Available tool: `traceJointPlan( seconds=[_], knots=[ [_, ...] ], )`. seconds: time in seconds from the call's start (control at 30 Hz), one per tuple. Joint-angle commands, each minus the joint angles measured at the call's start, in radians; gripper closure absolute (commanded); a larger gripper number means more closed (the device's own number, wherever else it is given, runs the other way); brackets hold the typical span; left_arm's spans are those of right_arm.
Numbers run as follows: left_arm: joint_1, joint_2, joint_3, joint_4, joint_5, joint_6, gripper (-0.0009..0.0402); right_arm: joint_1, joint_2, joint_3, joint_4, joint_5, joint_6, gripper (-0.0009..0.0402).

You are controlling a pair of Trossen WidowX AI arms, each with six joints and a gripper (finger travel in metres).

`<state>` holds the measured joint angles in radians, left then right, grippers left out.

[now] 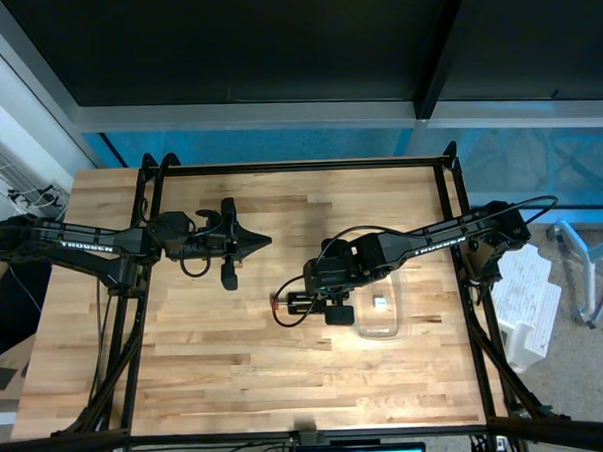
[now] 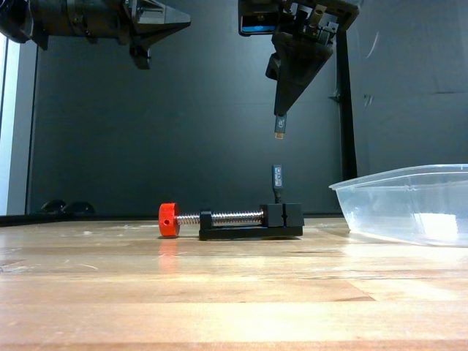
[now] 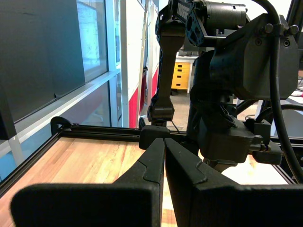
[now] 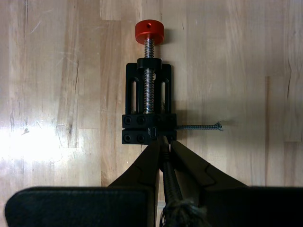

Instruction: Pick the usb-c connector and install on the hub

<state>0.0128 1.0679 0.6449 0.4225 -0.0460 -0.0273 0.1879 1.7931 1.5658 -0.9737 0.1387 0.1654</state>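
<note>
Tray (image 2: 402, 208) beside hub (image 2: 284, 218) (both tools (image 2: 186, 22) (image 2: 280, 110) aloft)

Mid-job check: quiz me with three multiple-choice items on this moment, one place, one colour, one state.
1. Where is the connector relative to the hub? A plugged in; B in the air above it; C beside it on the wood.
2. The hub's knob is: A red; B blue; C green.
3. The left claw, parked high at the left, is: A open; B holding a cable; C shut, empty.
Answers: B, the right claw holds it clear above the hub; A, red in the low view; C, closed with nothing inside.
</note>
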Motion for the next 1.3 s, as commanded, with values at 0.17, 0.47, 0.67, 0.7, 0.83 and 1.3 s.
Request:
traceJointPlan(
  seconds=[0.17, 0.47, 0.67, 0.7, 0.83, 1.3],
  knots=[
    [0.0, 0.0, 0.0, 0.0, 0.0, 0.0, 0.0393, -0.008, 0.04, 0.022, 0.001, -0.003, 0.0, 0.0393],
    [0.0, 0.0, 0.0, 0.0, 0.0, 0.0, 0.0393, -0.009, 0.049, 0.028, 0.01, -0.004, -0.01, 0.0393],
    [0.0, 0.0, 0.0, 0.0, 0.0, 0.0, 0.0393, -0.009, 0.065, 0.028, 0.021, -0.004, -0.01, 0.0393],
    [0.0, 0.0, 0.0, 0.0, 0.0, 0.0, 0.0393, -0.009, 0.07, 0.028, 0.024, -0.004, -0.01, 0.0393],
    [0.0, 0.0, 0.0, 0.0, 0.0, 0.0, 0.0393, -0.009, 0.083, 0.028, 0.039, -0.008, -0.011, 0.0393],
    [0.0, 0.0, 0.0, 0.0, 0.0, 0.0, 0.0393, -0.01, 0.138, 0.067, 0.021, -0.03, -0.033, 0.0393]
  ],
)
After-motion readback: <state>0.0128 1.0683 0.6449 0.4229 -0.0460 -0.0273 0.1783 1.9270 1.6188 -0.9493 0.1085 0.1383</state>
